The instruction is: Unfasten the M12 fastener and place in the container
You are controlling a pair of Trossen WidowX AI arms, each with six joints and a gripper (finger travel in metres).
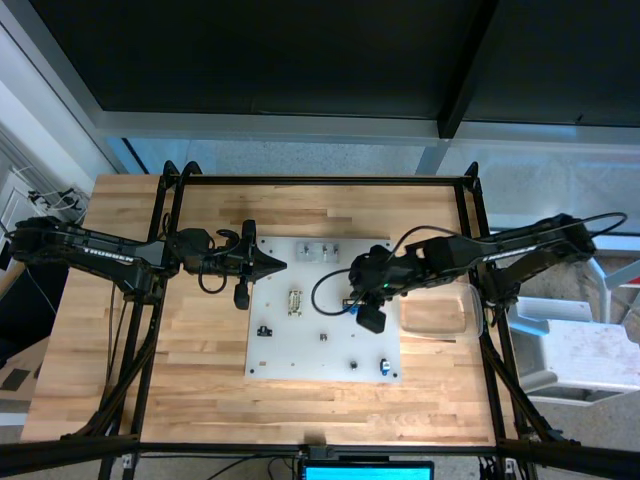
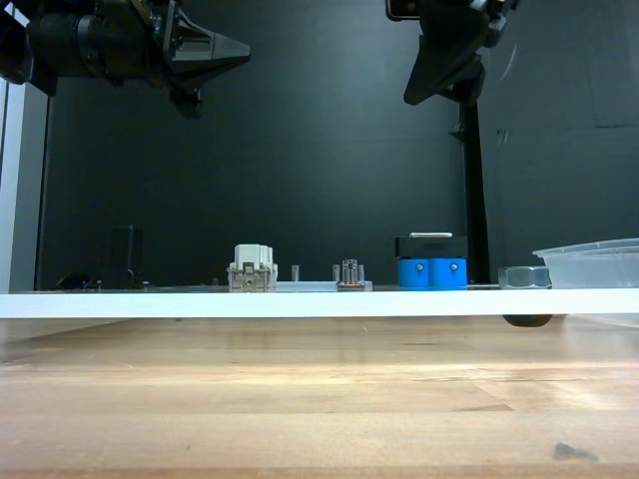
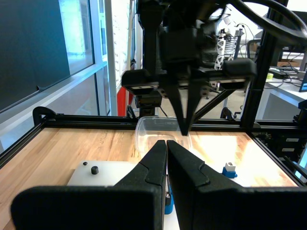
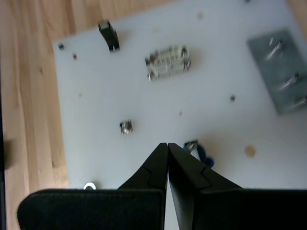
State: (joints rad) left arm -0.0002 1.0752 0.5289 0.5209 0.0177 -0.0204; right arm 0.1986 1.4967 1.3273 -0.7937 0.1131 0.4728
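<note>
One bench (image 1: 200, 400), one white board (image 1: 300, 350), one clear tray (image 1: 437, 315). Two arms, two end effectors: left end effector (image 1: 278, 265) over the board's left edge, right end effector (image 2: 411, 96) high above mid-board, fingers of each pressed together. On the board, one silver nut (image 2: 524, 277), one grey multi-pin connector (image 1: 296, 302), two blue parts (image 3: 229, 169), one metal plate (image 4: 280, 72).

silver nut (image 2: 524, 276) on board (image 2: 300, 301) beside clear tray (image 2: 591, 267)
</note>
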